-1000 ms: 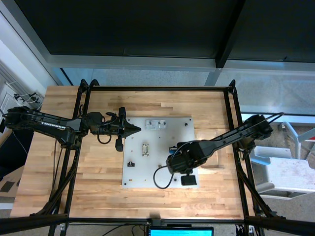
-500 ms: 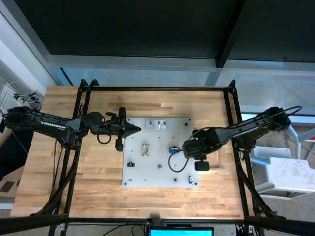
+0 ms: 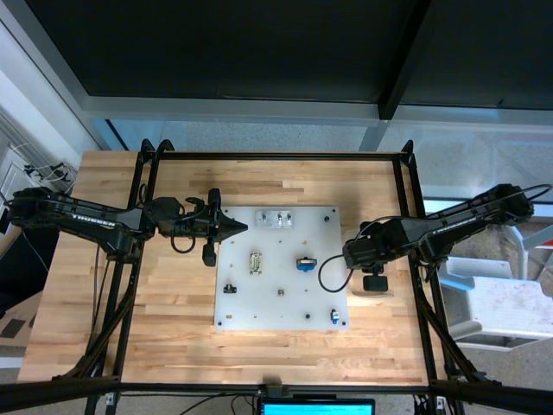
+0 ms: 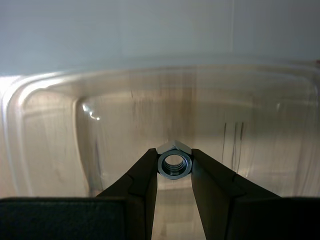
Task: Unfasten the M12 fastener and place in the container
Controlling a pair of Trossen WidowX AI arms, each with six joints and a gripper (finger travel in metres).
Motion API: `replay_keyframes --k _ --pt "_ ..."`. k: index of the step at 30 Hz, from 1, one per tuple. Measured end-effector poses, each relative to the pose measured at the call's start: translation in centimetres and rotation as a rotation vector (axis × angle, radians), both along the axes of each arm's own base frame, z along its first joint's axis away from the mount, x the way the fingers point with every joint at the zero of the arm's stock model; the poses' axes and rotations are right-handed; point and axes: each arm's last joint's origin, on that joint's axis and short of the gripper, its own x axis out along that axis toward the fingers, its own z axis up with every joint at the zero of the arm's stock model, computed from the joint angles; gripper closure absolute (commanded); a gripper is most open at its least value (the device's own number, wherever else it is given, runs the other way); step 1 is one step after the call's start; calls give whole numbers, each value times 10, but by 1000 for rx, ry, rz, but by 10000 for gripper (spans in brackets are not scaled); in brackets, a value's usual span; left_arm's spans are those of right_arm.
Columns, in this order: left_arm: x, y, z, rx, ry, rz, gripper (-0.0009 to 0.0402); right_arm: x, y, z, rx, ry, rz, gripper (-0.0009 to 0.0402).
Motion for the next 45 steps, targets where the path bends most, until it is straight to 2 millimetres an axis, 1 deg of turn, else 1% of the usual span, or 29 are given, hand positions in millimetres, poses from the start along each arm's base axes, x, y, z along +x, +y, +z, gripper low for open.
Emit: replay_keyframes --k 5,10,12,15,24,31,37,45 --pt "0 0 0 0 0 0 393 -6 -2 -4 -1 12 -3 380" --pt "0 0 0 0 0 0 393 -6 -2 -5 0 15 -3 378" --pt "0 0 0 0 0 0 393 -6 -2 -5 0 15 -3 371" --pt "0 0 0 0 0 0 393 -7 -1 -5 7 19 -3 350" --pt "0 0 0 0 0 0 393 -7 -1 -5 6 25 -2 268" --pt "0 0 0 0 0 0 393 -7 -2 -5 5 26 -1 231" --pt "0 0 0 0 -1 0 393 -7 -2 -5 4 28 -1 218" --pt "0 0 0 0 0 0 393 -8 -2 -5 3 29 2 221"
